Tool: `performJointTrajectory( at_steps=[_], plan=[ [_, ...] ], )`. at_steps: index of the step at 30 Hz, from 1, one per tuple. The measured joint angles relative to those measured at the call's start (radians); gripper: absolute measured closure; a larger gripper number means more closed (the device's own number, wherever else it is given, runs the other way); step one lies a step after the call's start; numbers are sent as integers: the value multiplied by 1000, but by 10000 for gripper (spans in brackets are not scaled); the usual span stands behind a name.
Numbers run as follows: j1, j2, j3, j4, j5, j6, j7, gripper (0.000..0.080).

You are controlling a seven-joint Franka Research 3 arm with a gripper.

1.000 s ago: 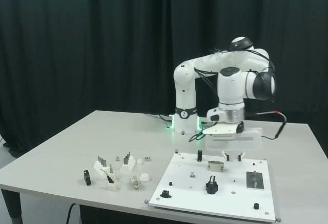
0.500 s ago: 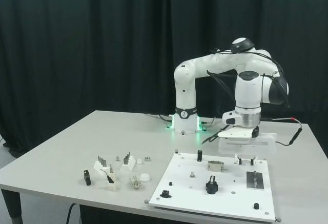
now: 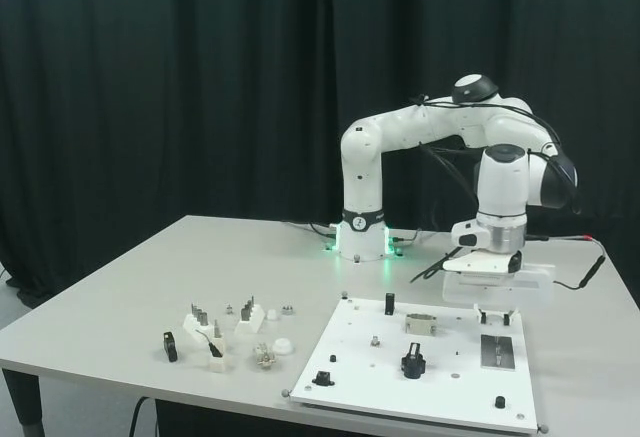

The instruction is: Insert large gear.

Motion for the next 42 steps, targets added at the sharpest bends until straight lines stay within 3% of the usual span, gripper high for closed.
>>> performJointTrajectory(
  at_steps=[42],
  plan=[
    [30, 0, 32, -7, -38, 60, 69, 473]
  ],
)
